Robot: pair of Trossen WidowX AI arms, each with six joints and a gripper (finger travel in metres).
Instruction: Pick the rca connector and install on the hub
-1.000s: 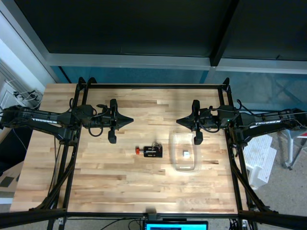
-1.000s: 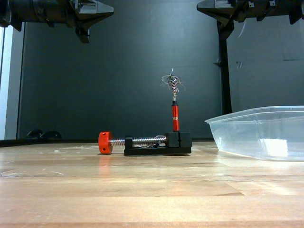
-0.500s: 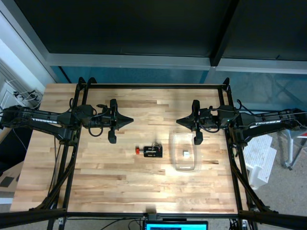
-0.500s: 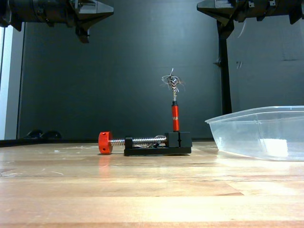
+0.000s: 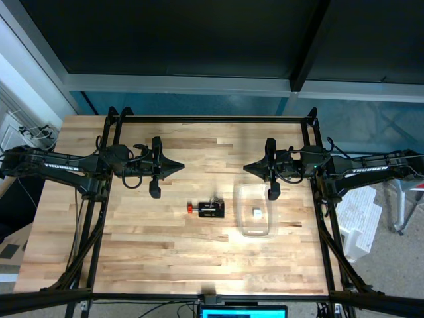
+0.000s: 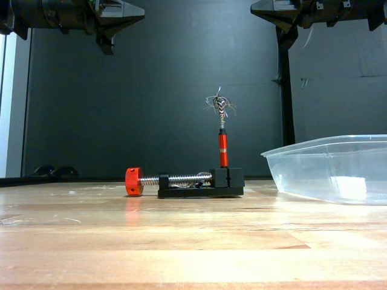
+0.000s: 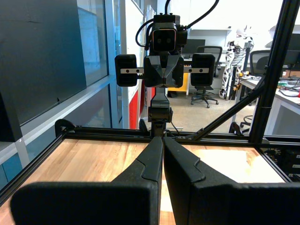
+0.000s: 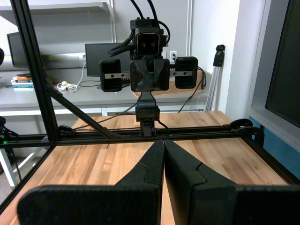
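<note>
Low view: left gripper [image 6: 140, 10] and right gripper [image 6: 254, 8] hang high over the table [image 6: 181, 241], and the top edge cuts both off. Tray [image 6: 326, 163] is cut off at the right edge. White piece [image 6: 354, 187] inside it is only a blur through the wall. High view: hub [image 5: 212, 210] detail too small to tell. The rca connector can't be picked out.
</note>
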